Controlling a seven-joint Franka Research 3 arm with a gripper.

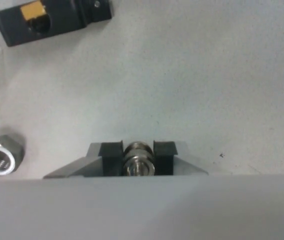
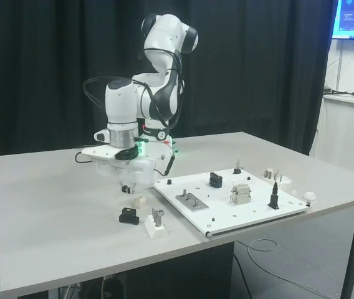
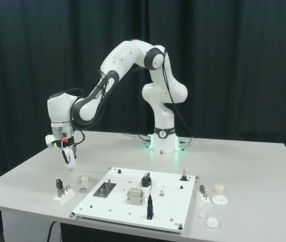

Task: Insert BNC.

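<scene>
The grey table (image 2: 52,187) fills the room in front of a black curtain (image 3: 243,60), and the white arm (image 3: 118,65) bolted to it bends out and down over the bare end, away from the white board (image 2: 227,202). That board lies flat near the table's front edge and carries several small fixtures, among them a black upright post (image 2: 275,196) and a grey plate (image 2: 192,202) with pins.

The gripper (image 3: 68,156) hangs above the table, clear of the surface and well apart from the board. In the wrist view its two black pads (image 1: 112,156) are clenched on the BNC (image 1: 138,159), a metal plug pinched between them with its barrel end facing the camera. So the plug is up in the gripper's grasp, not on the board.

Below it on the table lie a black block (image 1: 47,20), a white holder (image 3: 63,196) with metal pieces standing in it, and a metal nut (image 1: 1,155) just beside the board's corner. A green light (image 3: 150,143) glows at the arm's base.
</scene>
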